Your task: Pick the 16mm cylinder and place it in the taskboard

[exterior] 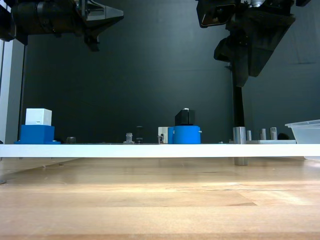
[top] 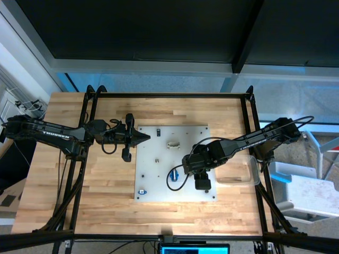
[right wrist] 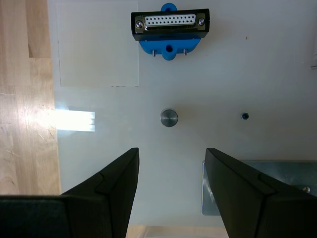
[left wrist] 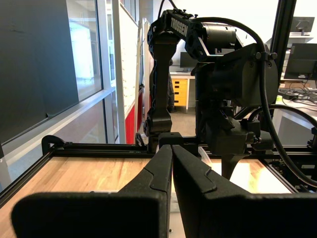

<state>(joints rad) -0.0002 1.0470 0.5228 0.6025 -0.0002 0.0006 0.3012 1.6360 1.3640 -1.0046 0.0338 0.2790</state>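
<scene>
The 16mm cylinder (right wrist: 169, 117) (exterior: 239, 136) is a short grey metal stub standing upright in the white taskboard (right wrist: 198, 64) (top: 159, 182) (exterior: 125, 150). My right gripper (right wrist: 172, 151) (exterior: 243, 65) (top: 201, 182) hangs open well above it, pointing down, with nothing between its fingers. In the high view the right gripper covers the cylinder. My left gripper (top: 142, 136) (left wrist: 172, 163) (exterior: 107, 15) is shut and empty, held level in the air by the board's far left edge.
A blue fitting with a black multi-pin connector (right wrist: 170, 27) (top: 174, 174) sits on the board beside the cylinder. Other metal pins (exterior: 263, 133) stand on a grey plate (right wrist: 257, 188). A clear plastic tray (top: 238, 172) (exterior: 305, 131) lies right of the board. A white cube on a blue base (exterior: 37, 125) stands at the left.
</scene>
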